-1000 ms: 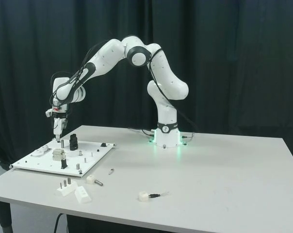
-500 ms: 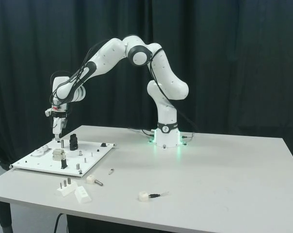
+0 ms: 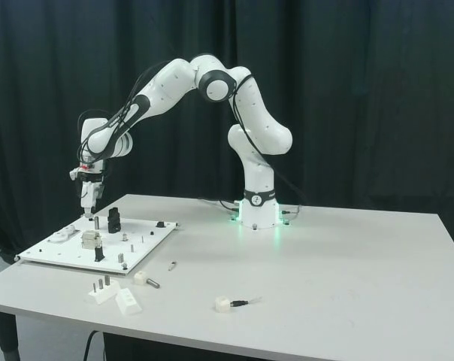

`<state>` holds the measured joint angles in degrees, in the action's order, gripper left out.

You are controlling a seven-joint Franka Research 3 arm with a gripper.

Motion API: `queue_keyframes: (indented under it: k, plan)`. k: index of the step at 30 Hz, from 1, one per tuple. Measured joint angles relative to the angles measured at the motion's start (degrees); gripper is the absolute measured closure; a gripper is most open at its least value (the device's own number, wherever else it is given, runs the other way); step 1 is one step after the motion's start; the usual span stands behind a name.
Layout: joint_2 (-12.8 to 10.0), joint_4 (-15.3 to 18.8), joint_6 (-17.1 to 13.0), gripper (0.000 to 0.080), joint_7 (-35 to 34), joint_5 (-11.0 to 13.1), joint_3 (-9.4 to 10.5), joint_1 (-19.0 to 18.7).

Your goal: Insert round peg 4.

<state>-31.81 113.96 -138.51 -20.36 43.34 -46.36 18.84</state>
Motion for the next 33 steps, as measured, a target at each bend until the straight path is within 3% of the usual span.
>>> queue_keyframes:
  k: [33]
  plan:
    - [-0.2, 0.1, 1.6, 0.0003, -2.2, -3.6, 0.04, -0.4]
